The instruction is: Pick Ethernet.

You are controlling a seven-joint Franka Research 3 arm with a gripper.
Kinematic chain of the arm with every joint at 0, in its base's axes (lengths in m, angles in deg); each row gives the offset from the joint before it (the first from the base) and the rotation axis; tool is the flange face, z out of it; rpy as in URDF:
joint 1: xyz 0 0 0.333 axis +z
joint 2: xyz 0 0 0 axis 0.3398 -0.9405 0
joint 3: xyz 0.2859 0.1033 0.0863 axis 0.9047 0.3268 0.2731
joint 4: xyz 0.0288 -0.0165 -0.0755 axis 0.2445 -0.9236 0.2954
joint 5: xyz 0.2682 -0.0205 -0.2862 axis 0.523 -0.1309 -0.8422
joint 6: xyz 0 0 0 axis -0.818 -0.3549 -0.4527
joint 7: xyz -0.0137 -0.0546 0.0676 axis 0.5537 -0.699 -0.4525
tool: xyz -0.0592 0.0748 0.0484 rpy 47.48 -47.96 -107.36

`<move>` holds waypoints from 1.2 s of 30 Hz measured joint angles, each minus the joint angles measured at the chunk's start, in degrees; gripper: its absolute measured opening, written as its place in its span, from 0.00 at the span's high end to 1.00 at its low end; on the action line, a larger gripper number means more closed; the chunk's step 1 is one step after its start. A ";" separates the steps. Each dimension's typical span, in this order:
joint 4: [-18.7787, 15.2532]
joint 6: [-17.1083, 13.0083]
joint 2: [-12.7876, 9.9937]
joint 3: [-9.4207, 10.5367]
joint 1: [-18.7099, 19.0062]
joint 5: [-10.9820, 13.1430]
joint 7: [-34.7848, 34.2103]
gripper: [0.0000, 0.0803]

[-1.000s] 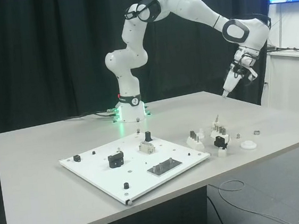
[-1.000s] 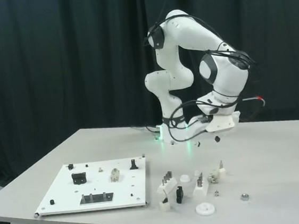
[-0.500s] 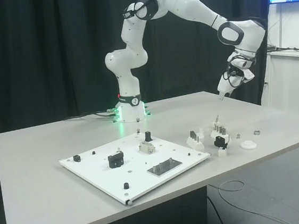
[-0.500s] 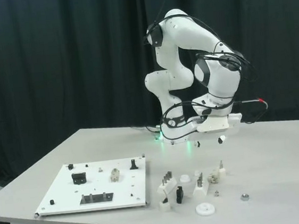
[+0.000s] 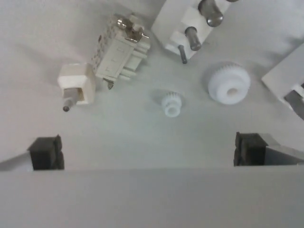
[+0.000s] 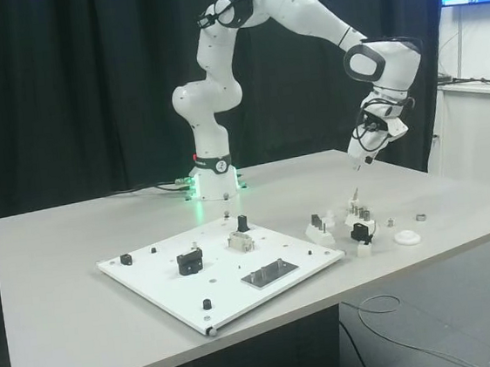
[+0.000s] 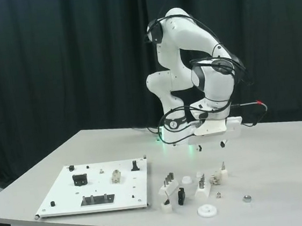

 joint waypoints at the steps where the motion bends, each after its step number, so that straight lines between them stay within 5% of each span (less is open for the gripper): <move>1: -0.61 -0.60 0.27 -0.01 0.00 0.08 0.00 0.00; 16: -7.18 -7.00 2.73 0.02 1.50 -0.14 4.33 0.00; 36: -12.47 -14.06 2.92 0.02 3.42 -1.73 2.48 0.00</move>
